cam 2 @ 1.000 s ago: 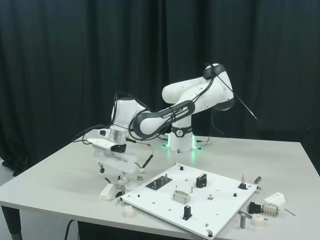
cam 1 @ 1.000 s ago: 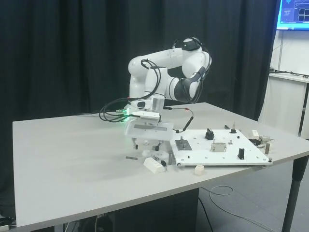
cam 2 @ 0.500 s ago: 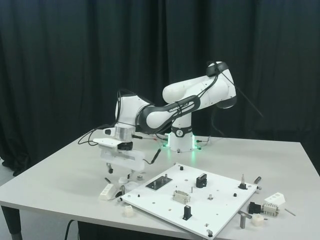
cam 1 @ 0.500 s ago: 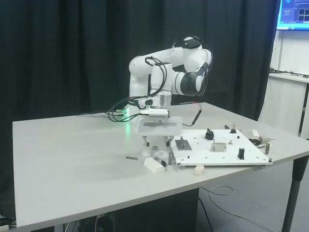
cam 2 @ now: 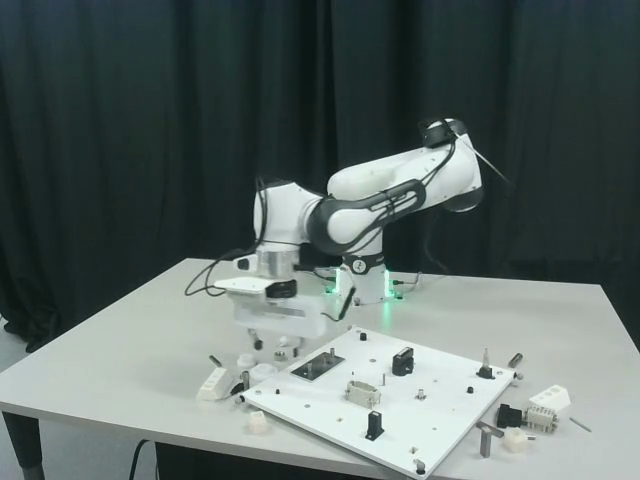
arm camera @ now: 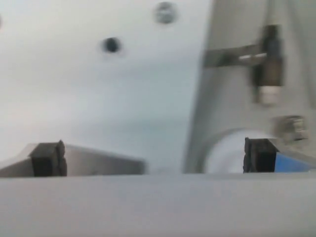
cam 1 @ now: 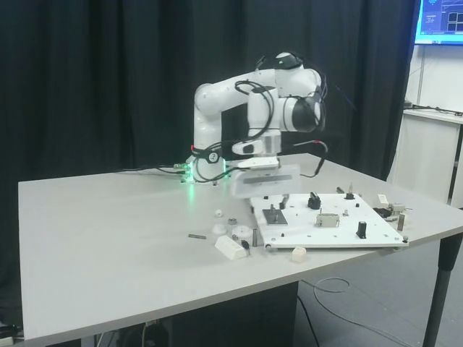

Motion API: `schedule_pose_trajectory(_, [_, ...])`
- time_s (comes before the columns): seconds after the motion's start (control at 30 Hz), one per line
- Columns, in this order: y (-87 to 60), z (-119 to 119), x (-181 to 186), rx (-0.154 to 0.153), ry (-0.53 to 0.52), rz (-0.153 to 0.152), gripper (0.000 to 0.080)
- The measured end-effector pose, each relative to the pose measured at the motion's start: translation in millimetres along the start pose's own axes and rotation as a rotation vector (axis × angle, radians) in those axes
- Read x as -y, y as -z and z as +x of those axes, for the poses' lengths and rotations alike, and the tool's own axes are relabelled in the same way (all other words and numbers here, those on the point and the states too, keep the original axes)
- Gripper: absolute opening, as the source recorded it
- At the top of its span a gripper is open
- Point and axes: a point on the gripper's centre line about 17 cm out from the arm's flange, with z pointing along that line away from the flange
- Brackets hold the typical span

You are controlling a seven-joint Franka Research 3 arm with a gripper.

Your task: Remove square peg 1.

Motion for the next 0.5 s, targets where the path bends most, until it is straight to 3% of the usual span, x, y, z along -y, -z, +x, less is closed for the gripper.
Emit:
schedule_pose_trajectory(0.2, [1.2,-5.9,42.3,0.018,-0.02,0.018,0.08])
schedule_pose_trajectory(0.5, [2.9,-20.0,95.4,0.044,-0.072,0.01,0.08])
